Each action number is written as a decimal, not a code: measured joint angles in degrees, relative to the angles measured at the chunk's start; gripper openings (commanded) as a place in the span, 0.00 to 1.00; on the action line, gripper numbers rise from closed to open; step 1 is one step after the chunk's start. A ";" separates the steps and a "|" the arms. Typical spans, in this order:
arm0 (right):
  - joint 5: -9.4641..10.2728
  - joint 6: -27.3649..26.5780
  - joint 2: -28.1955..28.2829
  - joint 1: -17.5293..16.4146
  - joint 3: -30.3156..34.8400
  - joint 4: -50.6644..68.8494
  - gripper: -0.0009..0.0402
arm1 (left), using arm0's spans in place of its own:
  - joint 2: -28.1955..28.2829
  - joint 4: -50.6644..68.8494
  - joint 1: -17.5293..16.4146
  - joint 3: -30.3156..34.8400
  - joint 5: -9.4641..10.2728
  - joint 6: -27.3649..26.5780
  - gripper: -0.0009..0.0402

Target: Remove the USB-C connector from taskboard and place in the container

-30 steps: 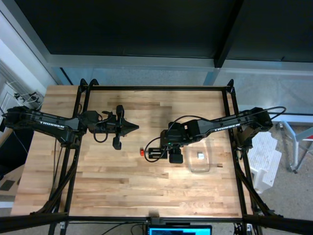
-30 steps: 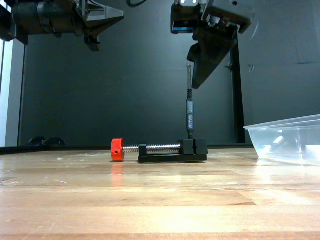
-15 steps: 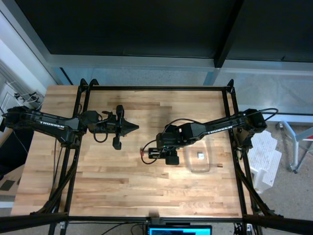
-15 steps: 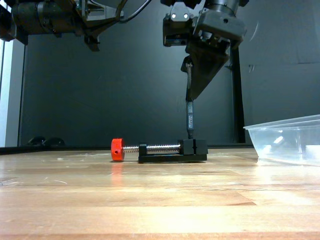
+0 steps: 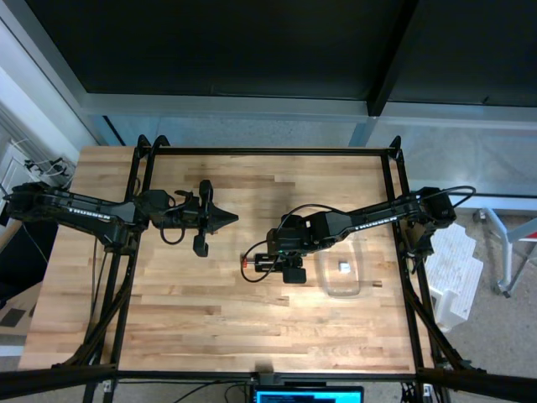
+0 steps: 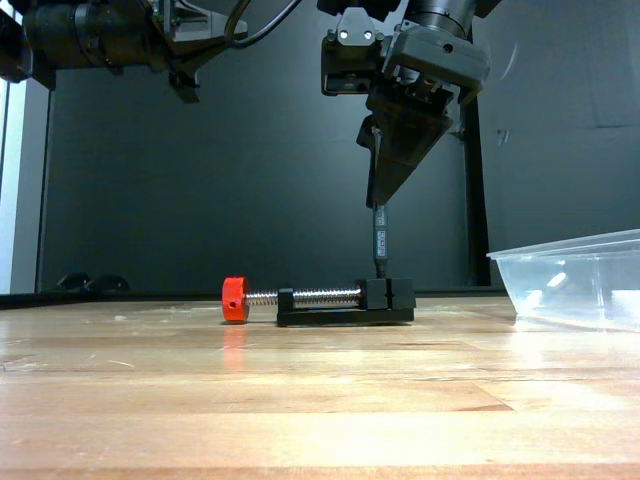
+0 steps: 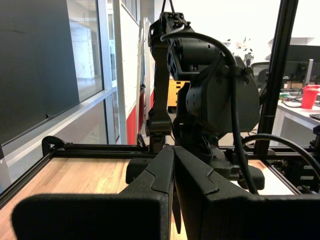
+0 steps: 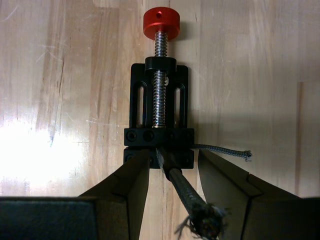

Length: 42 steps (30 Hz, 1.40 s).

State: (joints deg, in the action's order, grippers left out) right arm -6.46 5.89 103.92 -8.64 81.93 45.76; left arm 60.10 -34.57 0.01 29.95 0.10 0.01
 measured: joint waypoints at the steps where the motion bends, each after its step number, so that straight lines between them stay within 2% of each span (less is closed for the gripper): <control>1: 0.02 0.00 0.20 0.00 0.00 -0.04 0.33 | 0.00 0.00 0.00 0.00 0.00 0.00 0.02; 13: 0.46 -0.04 0.98 0.07 -0.02 -0.09 0.26 | 0.00 0.04 0.00 -0.02 0.00 -0.02 0.02; 28: 0.94 -0.39 0.68 0.24 -0.04 0.02 0.02 | 0.00 0.04 0.00 0.00 -0.02 -0.02 0.02; 42: 0.66 -0.33 0.15 0.28 -0.15 0.11 0.03 | 0.00 0.04 0.00 -0.02 0.00 0.00 0.02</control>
State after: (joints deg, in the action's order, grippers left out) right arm -5.80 5.56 104.07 -8.36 81.78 45.87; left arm 60.10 -34.52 0.01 29.93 0.10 0.01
